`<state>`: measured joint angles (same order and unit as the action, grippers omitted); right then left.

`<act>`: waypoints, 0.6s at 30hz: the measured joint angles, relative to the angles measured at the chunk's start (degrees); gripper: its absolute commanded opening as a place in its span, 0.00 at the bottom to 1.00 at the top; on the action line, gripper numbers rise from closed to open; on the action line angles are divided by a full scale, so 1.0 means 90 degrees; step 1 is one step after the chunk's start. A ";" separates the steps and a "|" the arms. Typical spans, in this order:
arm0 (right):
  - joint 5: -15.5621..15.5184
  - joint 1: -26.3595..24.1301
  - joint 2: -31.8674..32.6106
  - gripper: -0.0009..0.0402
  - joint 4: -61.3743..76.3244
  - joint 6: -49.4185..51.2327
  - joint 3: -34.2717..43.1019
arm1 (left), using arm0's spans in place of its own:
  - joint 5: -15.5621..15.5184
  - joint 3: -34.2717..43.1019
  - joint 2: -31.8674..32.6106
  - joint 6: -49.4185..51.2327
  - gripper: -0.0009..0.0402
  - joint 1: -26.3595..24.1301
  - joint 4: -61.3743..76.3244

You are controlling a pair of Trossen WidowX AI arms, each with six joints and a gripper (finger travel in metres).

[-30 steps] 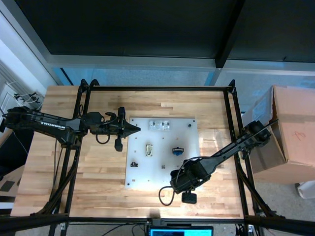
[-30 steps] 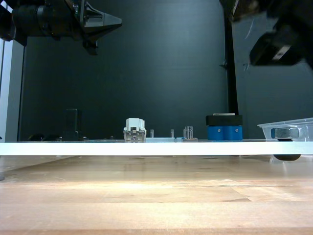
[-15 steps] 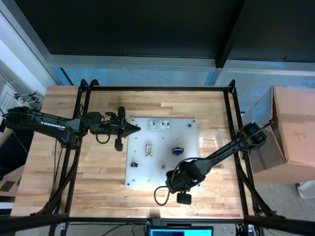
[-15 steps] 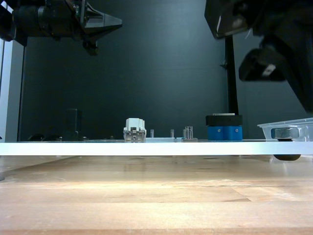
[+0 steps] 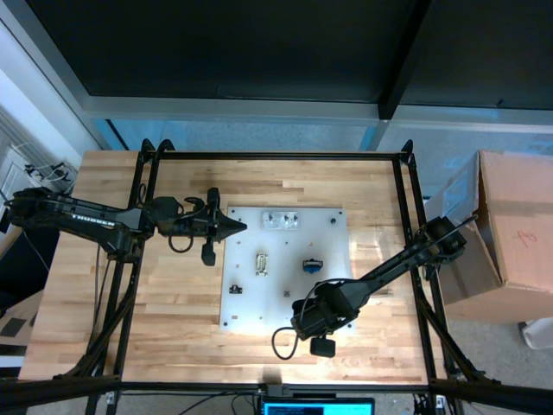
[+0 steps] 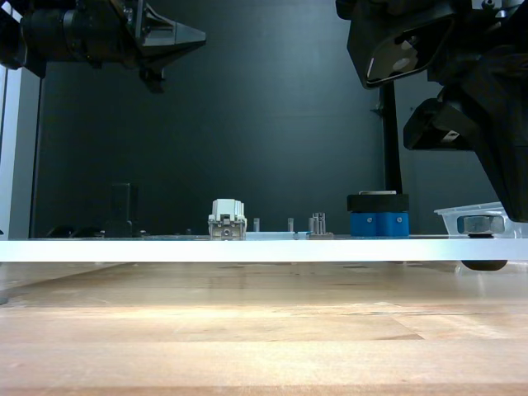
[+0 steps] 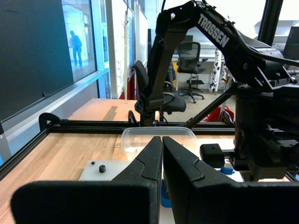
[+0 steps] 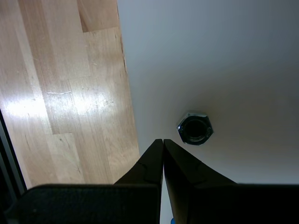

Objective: Unfasten the M12 nut and place it in the container

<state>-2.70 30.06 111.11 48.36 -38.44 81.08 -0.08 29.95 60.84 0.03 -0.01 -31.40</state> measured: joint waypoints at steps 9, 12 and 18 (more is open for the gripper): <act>0.0248 -0.0007 0.0000 0.02 0.0073 -0.0029 -0.0007 | 0.0000 0.0000 0.0000 0.0000 0.02 0.0000 0.0002; 0.0267 -0.0007 0.0000 0.02 0.0095 -0.0027 -0.0007 | 0.0000 -0.0002 0.0000 0.0000 0.02 0.0000 0.0002; 0.0306 -0.0010 0.0000 0.02 0.0197 -0.0022 -0.0007 | 0.0000 -0.0002 0.0000 0.0000 0.02 0.0000 0.0002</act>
<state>0.05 29.98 111.11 50.13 -38.63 81.01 -0.08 29.93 60.84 0.03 -0.01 -31.38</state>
